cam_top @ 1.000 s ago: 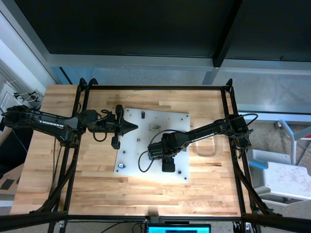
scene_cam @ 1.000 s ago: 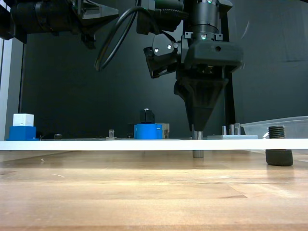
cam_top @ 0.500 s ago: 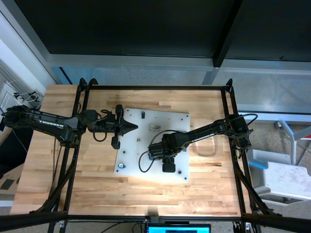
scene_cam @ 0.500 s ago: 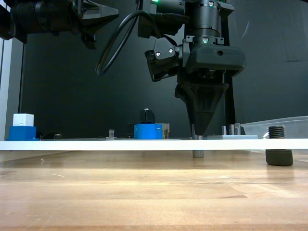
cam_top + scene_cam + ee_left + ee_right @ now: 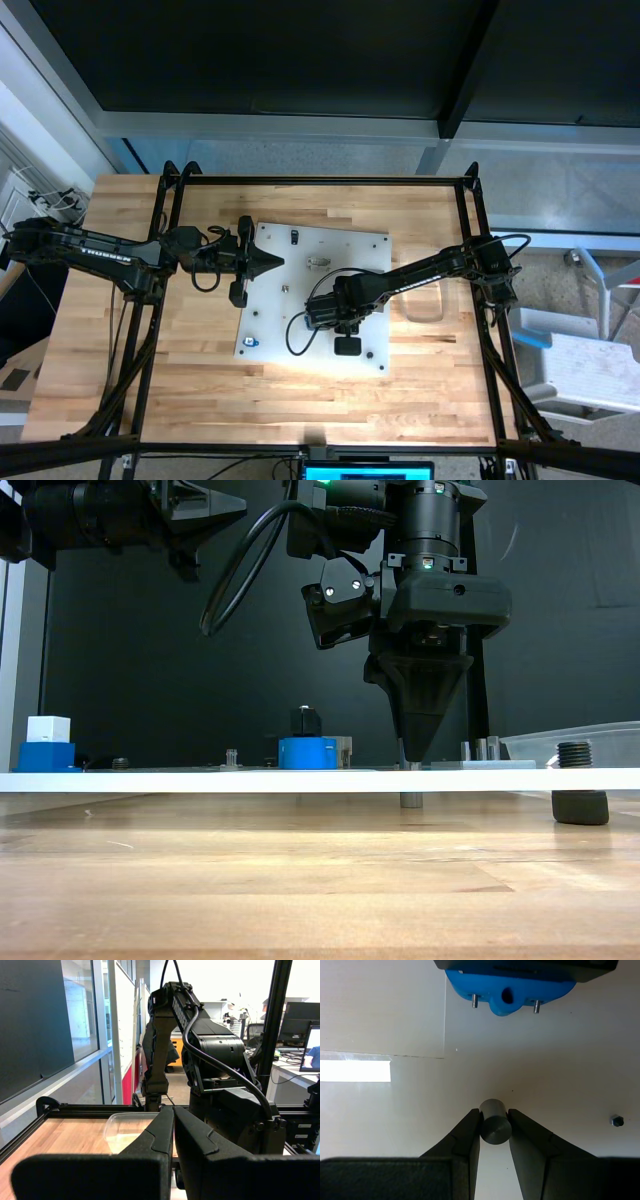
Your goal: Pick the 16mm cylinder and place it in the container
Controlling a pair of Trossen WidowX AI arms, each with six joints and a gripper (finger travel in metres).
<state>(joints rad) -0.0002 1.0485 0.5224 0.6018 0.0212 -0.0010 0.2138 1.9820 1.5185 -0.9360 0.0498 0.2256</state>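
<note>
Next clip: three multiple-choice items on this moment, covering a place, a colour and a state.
1. The container lies: A on the floor; B on a shelf; C on the wooden table, right of the white board.
2. The fitting beyond the 16mm cylinder is: A blue; B red; C green.
3. The right gripper is: A wide open; B shut on the cylinder; C out of every view.
C, it sits on wood; A, plainly blue; B, fingers clamp the cylinder over the board. The left gripper hangs shut at the board's left edge.
</note>
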